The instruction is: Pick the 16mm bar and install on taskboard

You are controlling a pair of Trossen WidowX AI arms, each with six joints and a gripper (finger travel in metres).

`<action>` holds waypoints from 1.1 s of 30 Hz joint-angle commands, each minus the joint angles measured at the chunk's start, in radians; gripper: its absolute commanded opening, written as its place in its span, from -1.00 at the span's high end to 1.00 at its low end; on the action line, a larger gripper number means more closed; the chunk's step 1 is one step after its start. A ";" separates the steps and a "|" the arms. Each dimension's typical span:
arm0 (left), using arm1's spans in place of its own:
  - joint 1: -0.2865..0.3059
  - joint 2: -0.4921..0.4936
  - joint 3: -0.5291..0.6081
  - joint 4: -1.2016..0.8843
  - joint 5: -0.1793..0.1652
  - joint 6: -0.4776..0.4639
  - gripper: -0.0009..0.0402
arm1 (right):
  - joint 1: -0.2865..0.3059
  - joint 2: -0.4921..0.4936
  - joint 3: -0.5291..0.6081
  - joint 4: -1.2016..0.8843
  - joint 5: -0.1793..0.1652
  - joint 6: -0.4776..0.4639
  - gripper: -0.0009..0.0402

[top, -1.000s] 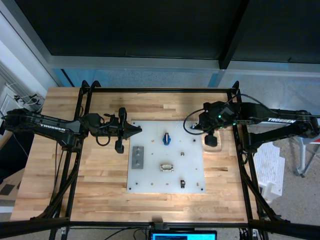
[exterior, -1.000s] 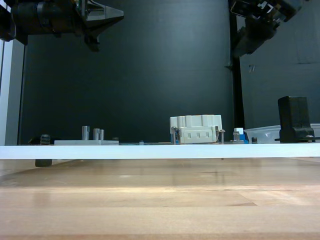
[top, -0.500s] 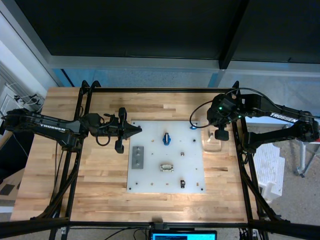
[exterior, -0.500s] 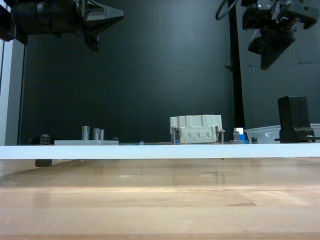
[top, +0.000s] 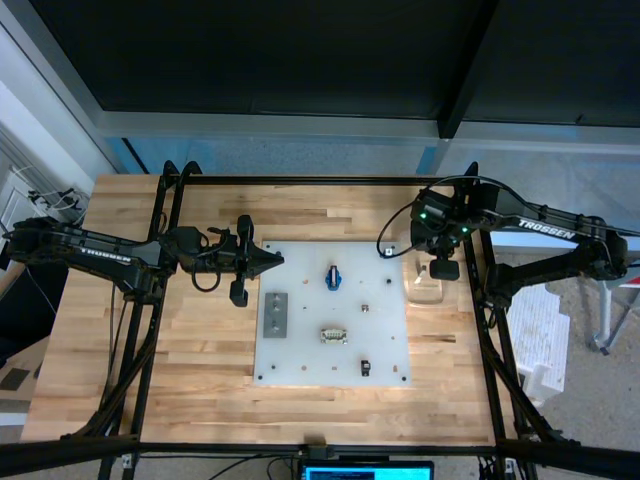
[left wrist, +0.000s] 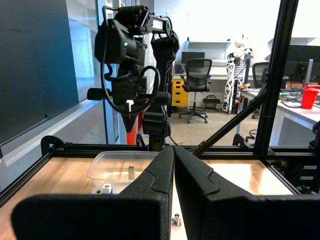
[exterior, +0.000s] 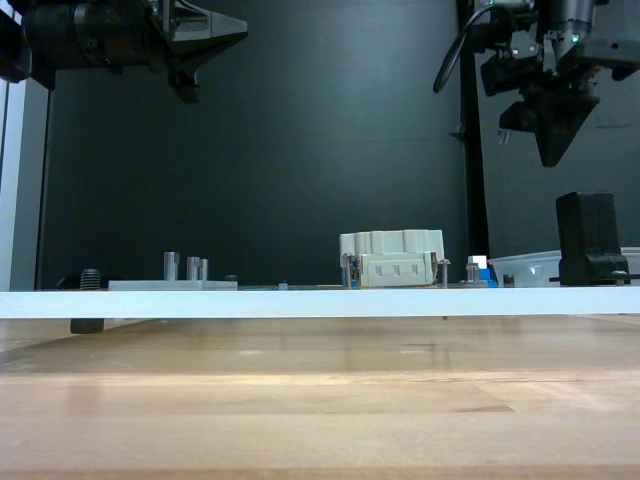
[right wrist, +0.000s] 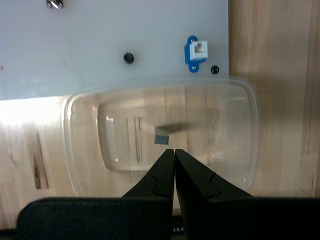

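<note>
One lowered right pincer [right wrist: 174,150] over tub [right wrist: 248,150], left pincer [left wrist: 173,147] over taskboard [top: 300,355]

High and low views share the taskboard [top: 300,360]; left tool [left wrist: 173,148] camera looks across, right tool [right wrist: 174,151] camera down.

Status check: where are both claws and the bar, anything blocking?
Left claw shut, parked high by left edge of board. Right claw shut, hovering above clear tray. Bar lies loose in tray, not gripped. Nothing blocking it.

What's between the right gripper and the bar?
Only air: right wrist view shows the shut right gripper above the tray, the bar bare beyond its tips. The left gripper, shut, hangs above the taskboard near its left edge.
</note>
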 commanded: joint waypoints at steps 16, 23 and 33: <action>0.000 0.000 0.000 0.000 0.000 0.000 0.96 | -0.022 0.005 -0.131 0.061 -0.020 -0.021 0.69; 0.000 0.000 0.000 0.000 0.000 0.000 0.96 | -0.025 0.004 -0.185 0.122 -0.017 -0.018 0.34; 0.000 0.000 0.000 0.000 0.000 0.000 0.96 | -0.030 0.005 -0.252 0.182 0.023 -0.017 0.00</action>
